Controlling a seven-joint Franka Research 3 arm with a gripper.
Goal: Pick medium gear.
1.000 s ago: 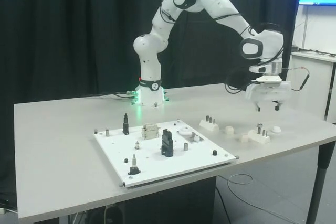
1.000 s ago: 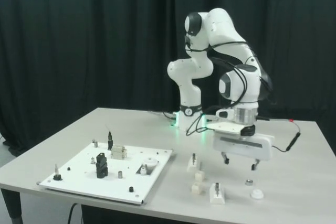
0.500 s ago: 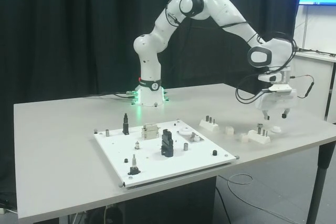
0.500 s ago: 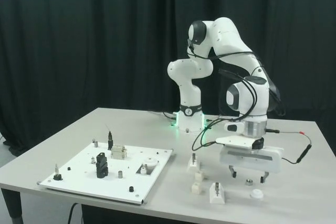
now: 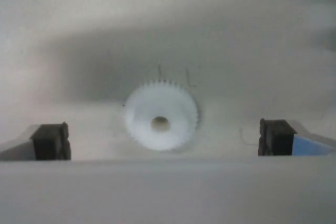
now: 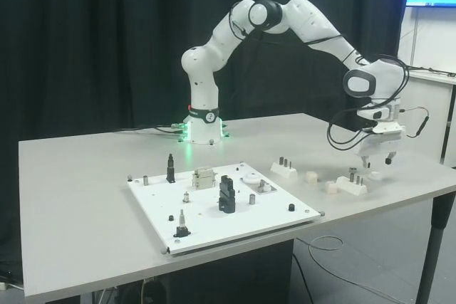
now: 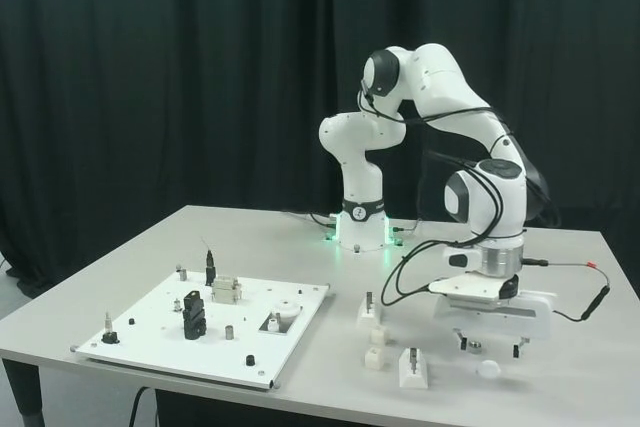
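Item: white gear (image 5: pixel 161 115), lying flat on the grey table (image 6: pixel 85 176), sitting between my gripper (image 5: pixel 163 139) fingers. Fingers (image 5: pixel 51 141) are standing spread wide, gripping nothing. I am reading no labels or writing anywhere.

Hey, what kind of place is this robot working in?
Probably a robotics lab or test cell: a white robot arm bolted to a grey table, black curtains behind, and a white assembly board carrying small fixtures.

Room views: evenly lit, black backdrop, green glow at arm base (image 6: pixel 203 130). Wrist view: soft focus; broad shadow over gear (image 5: pixel 161 115).
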